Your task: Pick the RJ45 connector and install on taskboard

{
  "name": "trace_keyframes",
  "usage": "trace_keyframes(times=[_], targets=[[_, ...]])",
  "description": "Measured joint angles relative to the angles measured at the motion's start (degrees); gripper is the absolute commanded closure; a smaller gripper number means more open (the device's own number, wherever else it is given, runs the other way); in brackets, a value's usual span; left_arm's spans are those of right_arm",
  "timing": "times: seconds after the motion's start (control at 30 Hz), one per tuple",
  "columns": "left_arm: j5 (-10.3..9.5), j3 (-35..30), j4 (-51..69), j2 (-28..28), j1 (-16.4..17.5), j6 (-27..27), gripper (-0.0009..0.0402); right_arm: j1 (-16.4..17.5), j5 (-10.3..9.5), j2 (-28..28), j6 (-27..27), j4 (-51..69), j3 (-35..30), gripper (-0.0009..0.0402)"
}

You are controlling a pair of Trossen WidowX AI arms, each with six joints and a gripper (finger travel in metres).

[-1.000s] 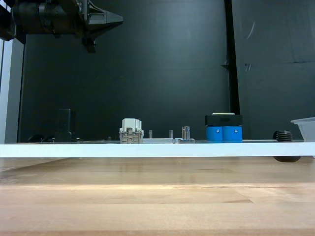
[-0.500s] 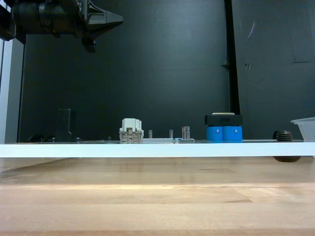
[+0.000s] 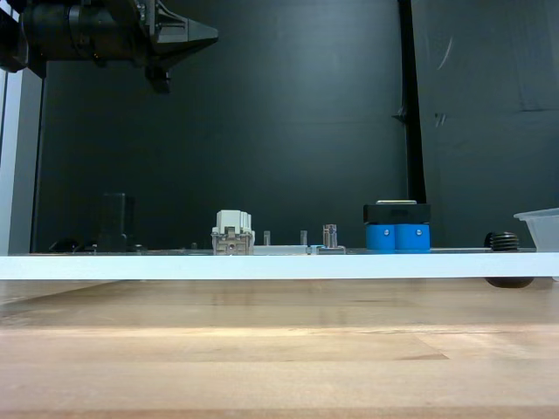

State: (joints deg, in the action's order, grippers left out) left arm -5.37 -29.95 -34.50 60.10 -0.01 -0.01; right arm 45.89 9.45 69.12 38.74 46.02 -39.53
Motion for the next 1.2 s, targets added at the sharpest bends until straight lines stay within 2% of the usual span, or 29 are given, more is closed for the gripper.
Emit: trace_keyframes(times=[0.13,0.67,1.0,1.2], targets=[[0.00,0.0,0.0,0.0,0.0,0.0,0.0393,0.0,-0.02,0.0,-0.1,0.3,-0.4,0.0395],[0.00,0.0,0.0,0.0,0.0,0.0,0.0393,0.0,-0.46,-0.7,-0.2,5.0,-5.0,0.0393],[0.00,0.0,0.0,0.0,0.0,0.0,0.0393,0.0,-0.02,-0.8,-0.2,10.3,-12.1,0.0393],[0.00,0.0,0.0,0.0,0.0,0.0,0.0393,-0.1,-0.02,-0.8,0.0,11.1,-13.2,0.0393]])
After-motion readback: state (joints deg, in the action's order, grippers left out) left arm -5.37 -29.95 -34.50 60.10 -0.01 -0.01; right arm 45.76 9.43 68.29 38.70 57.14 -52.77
